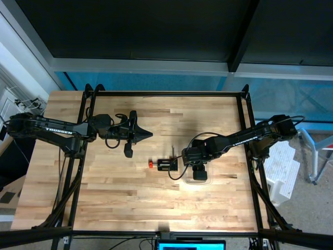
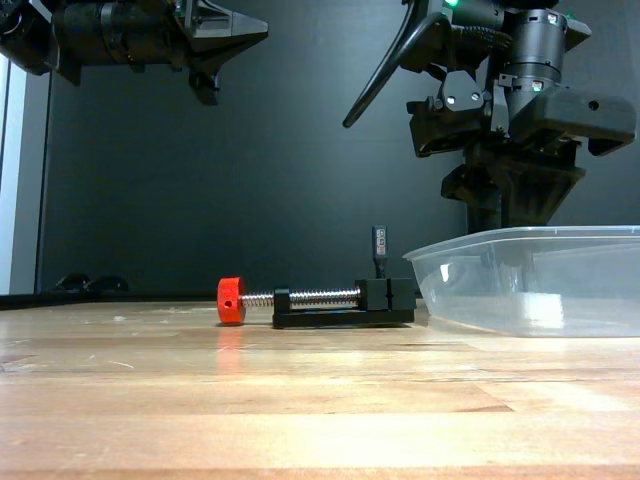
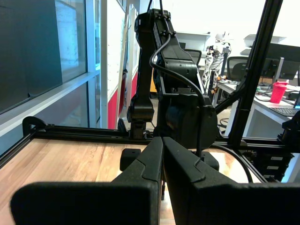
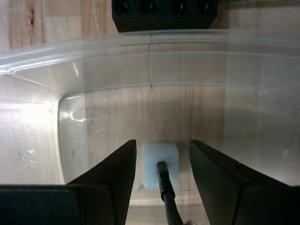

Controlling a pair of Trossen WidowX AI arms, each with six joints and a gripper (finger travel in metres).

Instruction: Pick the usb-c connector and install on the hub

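only the right wrist view shows the usb-c connector (image 4: 151, 161): white, lying free on the clear tub (image 4: 42, 117) floor between the right hand (image 4: 162, 146) fingers, which are spread apart. the left wrist view shows the left hand (image 3: 162, 140) pressed together; the low view places it high above the tabletop (image 2: 300, 400).

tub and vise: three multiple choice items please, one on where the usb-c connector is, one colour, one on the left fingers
1. Where is the connector?
A. in the tub, between the right gripper's fingers
B. on bare wood
C. in mid-air

2. The vise's knob is:
A. blue
B. red
C. green

3. The left gripper's fingers, high over the table's left:
A. wide open
B. shut, empty
C. shut on a cable

Key:
1 A, it sits in a white block on the tub floor, open fingers either side, untouched.
2 B, red in the low view.
3 B, fingers pressed together, nothing between.
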